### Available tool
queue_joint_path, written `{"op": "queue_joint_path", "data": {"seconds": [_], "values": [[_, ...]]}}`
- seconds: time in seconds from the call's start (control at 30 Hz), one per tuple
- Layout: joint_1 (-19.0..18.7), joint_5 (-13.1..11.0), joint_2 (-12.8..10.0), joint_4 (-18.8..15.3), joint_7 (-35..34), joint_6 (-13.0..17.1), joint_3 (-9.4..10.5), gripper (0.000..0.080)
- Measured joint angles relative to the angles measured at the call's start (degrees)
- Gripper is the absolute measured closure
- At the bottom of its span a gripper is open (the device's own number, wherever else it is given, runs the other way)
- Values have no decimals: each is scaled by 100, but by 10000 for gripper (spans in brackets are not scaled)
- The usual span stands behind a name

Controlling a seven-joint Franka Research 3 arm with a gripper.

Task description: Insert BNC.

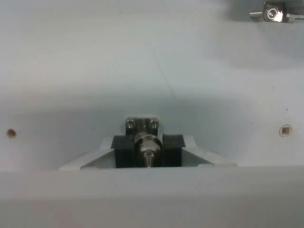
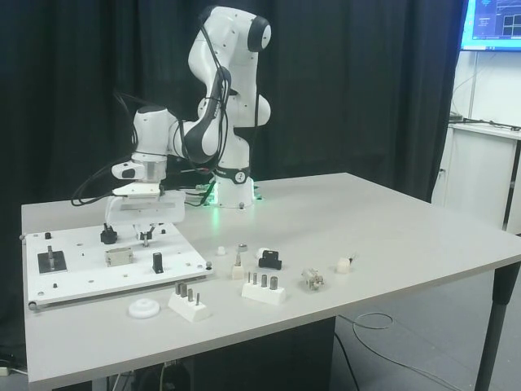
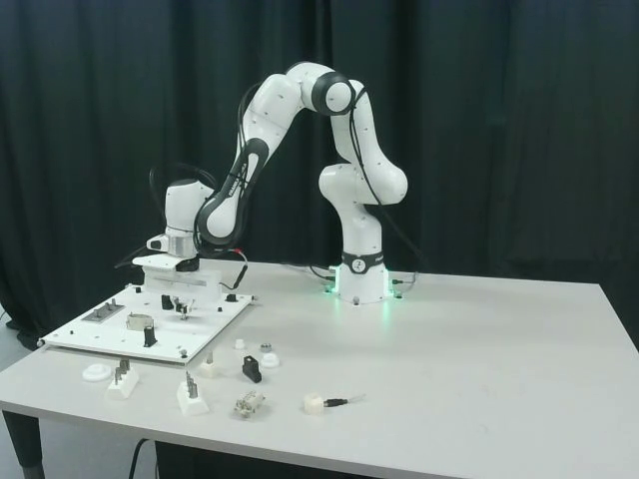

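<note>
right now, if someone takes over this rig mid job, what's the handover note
Gripper: shut on the BNC connector, held between the black fingertip pads low over the white board.
Where things are: a square metal flange with two screws sits on the board right behind the connector; it looks like the BNC mount. The arm reaches over the far part of the board. Spare parts lie on the grey table in front of the board.
Done: connector is picked up and brought to the mount.
Left: whether it is already seated cannot be told; finish pushing in, lock, release, retreat.
</note>
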State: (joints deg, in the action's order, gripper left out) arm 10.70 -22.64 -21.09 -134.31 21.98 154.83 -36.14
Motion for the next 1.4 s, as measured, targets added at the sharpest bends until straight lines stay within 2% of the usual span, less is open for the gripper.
{"op": "queue_joint_path", "data": {"seconds": [1.1, 1.4], "values": [[-3, 0, -1, -3, 0, 16, -2, 682], [-3, 0, -26, 2, 0, 106, 8, 682]]}}
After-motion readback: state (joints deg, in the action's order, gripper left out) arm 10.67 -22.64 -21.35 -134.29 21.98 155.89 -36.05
